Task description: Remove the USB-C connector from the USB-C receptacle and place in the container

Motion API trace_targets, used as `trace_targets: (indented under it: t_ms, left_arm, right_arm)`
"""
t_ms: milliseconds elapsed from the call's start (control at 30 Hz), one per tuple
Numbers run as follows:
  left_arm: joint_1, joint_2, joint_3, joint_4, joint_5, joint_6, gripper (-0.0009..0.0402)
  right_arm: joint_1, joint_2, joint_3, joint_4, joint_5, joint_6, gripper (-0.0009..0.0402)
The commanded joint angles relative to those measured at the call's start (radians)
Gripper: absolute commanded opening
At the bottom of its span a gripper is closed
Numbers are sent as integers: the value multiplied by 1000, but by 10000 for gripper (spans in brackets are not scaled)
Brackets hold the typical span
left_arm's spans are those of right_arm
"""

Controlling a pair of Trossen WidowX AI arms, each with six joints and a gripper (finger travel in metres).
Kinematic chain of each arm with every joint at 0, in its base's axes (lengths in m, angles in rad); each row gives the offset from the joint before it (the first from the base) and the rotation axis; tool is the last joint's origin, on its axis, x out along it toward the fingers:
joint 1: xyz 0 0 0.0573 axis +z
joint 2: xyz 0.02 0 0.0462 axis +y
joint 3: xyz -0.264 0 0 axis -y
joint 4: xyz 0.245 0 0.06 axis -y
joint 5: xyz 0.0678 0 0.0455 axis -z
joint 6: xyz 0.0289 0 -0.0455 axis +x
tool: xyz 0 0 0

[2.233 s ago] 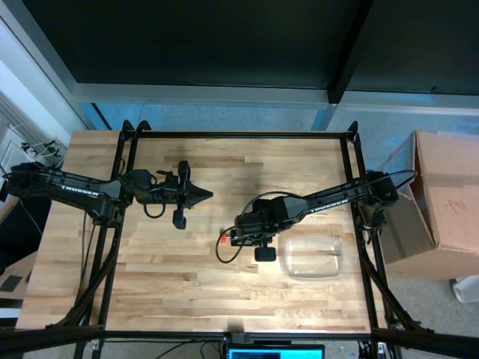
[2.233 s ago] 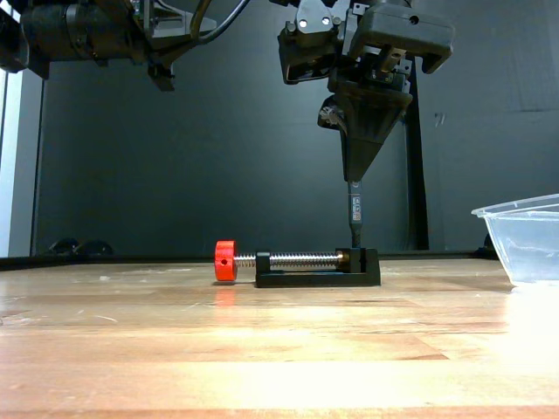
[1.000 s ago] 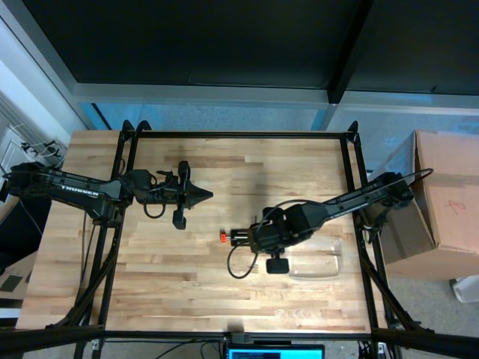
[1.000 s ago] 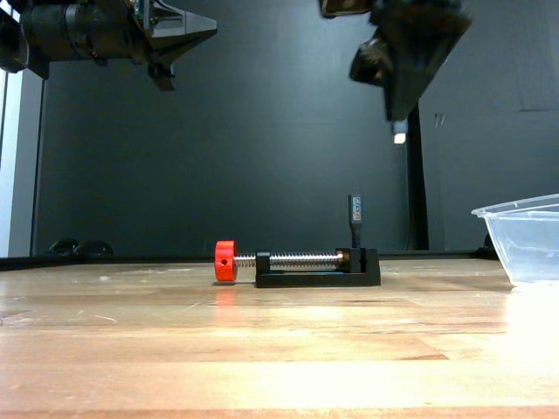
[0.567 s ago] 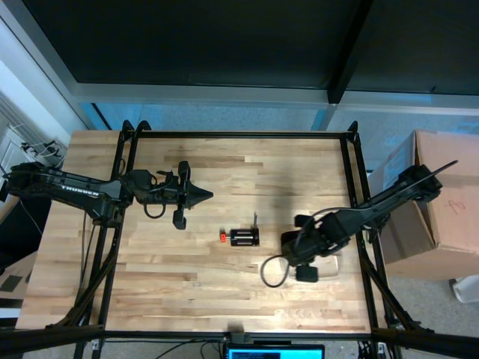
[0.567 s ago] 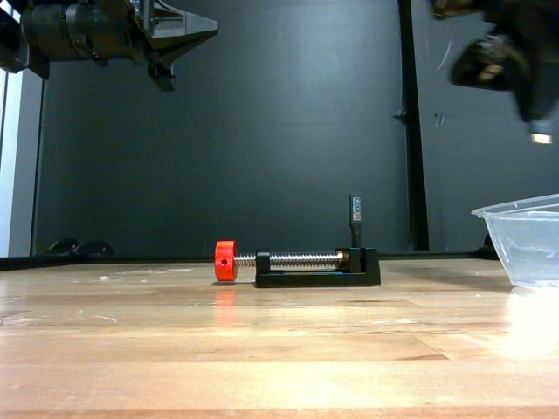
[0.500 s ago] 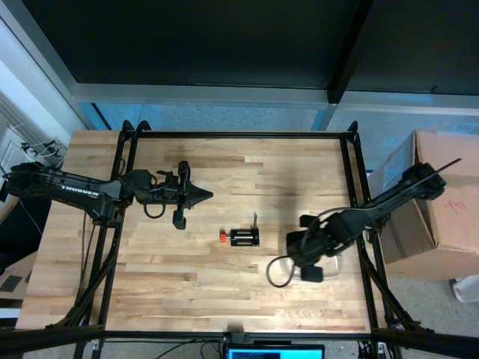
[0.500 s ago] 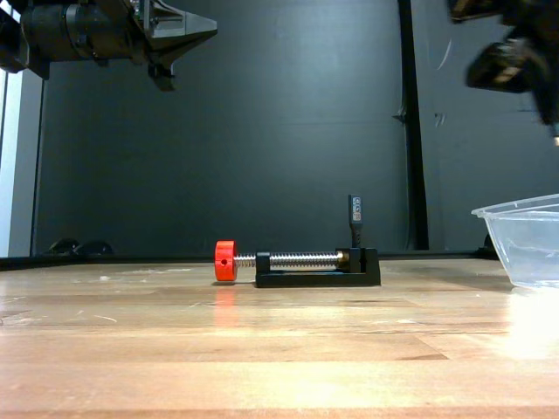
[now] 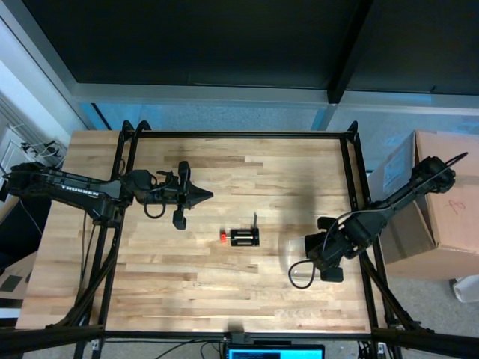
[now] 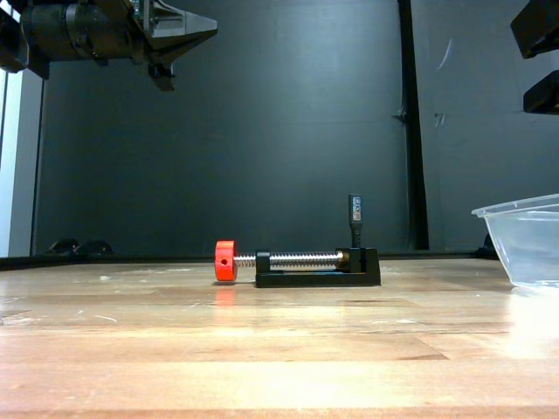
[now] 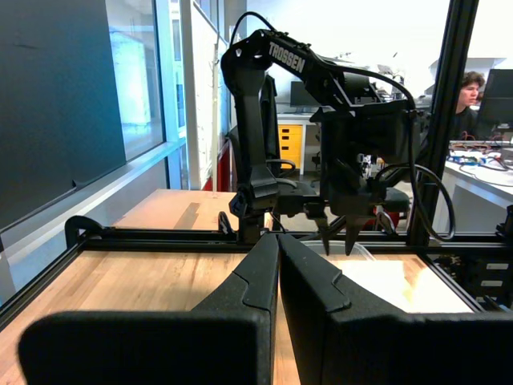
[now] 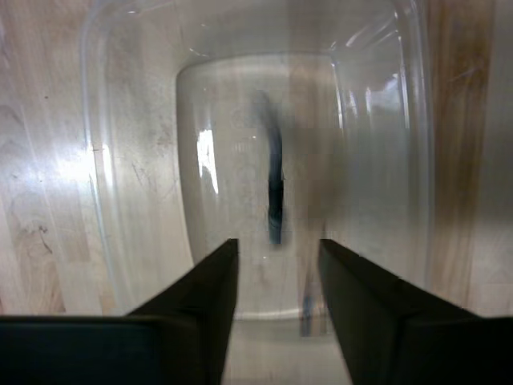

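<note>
The right end effector [image 12: 276, 250] hangs straight over the container [image 10: 517, 247], fingers spread wide with nothing between them, which looks to me like the stance for a drop. Down inside its clear walls the connector [image 12: 275, 192] shows as a thin, dark, smeared streak, free of the fingers; whether it lies on the bottom I cannot tell. Out on the counter [image 9: 187, 262] the clamp [image 10: 316, 269] holds the receptacle [image 10: 355, 212] upright, its top bare. The left end effector [image 9: 203, 196] hovers high over the counter's left half, pinched shut on nothing, well apart from it all.
</note>
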Motion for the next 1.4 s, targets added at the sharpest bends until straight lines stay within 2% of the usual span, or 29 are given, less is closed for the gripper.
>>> trace_targets:
  t_ms: [33, 100, 167, 367, 533, 733, 800, 867, 933, 1067, 1167, 1400]
  left_arm:
    - [0, 0, 0, 0, 0, 0, 0]
    - [0, 0, 0, 0, 0, 0, 0]
    - [0, 0, 0, 0, 0, 0, 0]
    - [0, 0, 0, 0, 0, 0, 0]
    - [0, 0, 0, 0, 0, 0, 0]
    - [0, 0, 0, 0, 0, 0, 0]
    - [0, 0, 0, 0, 0, 0, 0]
    - [0, 0, 0, 0, 0, 0, 0]
    - [0, 0, 0, 0, 0, 0, 0]
    - [0, 0, 0, 0, 0, 0, 0]
    - [0, 0, 0, 0, 0, 0, 0]
    - [0, 0, 0, 0, 0, 0, 0]
  right_arm:
    - [1, -18, -6, -1, 8, -2, 203]
    - [0, -33, -13, 0, 22, -7, 222]
    - [0, -61, -28, 6, 61, -10, 231]
    - [-14, -207, -109, 124, 185, -61, 215]
    - [-92, -352, -189, 279, 245, -173, 160]
    - [-222, -503, -268, 505, 269, -384, 60]
    - [-269, -541, -292, 574, 259, -451, 22]
    - [-321, -575, -314, 640, 219, -511, -5]
    - [-378, -590, -337, 718, 180, -542, 7]
    - [-495, -596, -383, 879, 56, -610, -1]
    - [-565, -586, -422, 1023, -2, -639, -1]
    - [-637, -507, -477, 1318, -36, -643, 0]
